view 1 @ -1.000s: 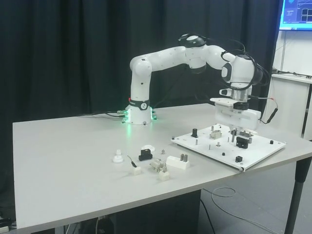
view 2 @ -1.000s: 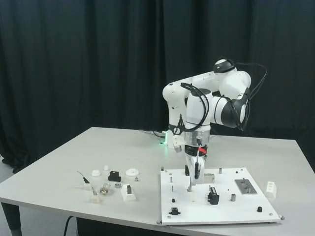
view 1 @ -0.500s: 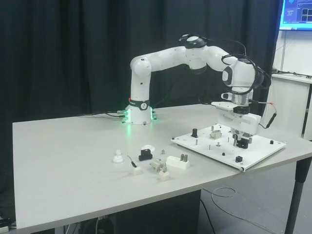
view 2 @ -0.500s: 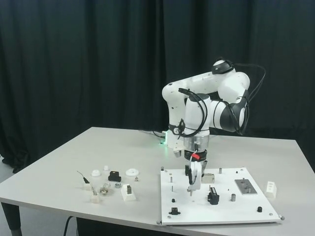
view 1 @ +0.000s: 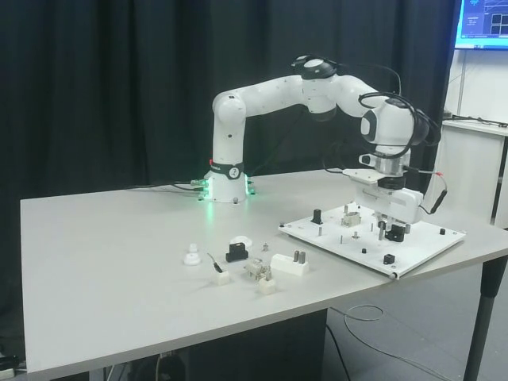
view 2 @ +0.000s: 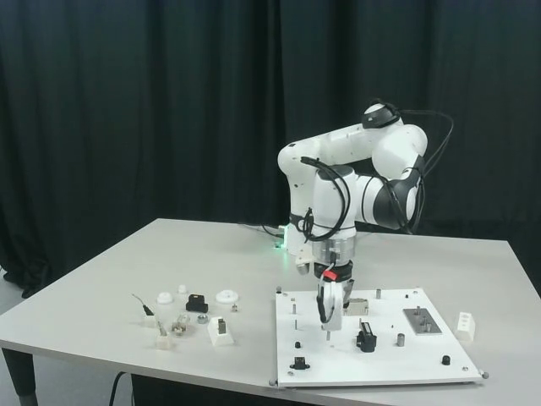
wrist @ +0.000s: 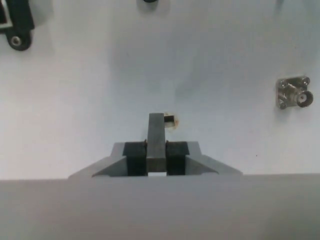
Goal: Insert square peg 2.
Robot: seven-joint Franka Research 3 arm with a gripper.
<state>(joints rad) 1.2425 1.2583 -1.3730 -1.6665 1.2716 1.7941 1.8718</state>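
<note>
My gripper [wrist: 156, 151] is shut on a grey square peg [wrist: 156, 131], which stands upright between the black pads [wrist: 133, 151]. In the wrist view the peg's lower end sits right beside a small hole [wrist: 171, 121] in the white board [wrist: 80, 100]. In the first room view the gripper [view 1: 382, 228] hangs low over the middle of the board [view 1: 421, 248]. In the second room view the gripper [view 2: 327, 325] hovers just above the board [view 2: 338, 368], left of its centre. Whether the peg touches the board I cannot tell.
On the board stand a metal connector [wrist: 294, 94], a black fixture [view 2: 365, 337], short posts and a grey plate [view 2: 421, 320]. Loose small parts [view 1: 262, 266] lie on the grey table to the board's left. A white block [view 2: 465, 324] sits off its right edge.
The wrist has turned and the gripper has come down closer to the board, shifting slightly along it with the peg still held.
</note>
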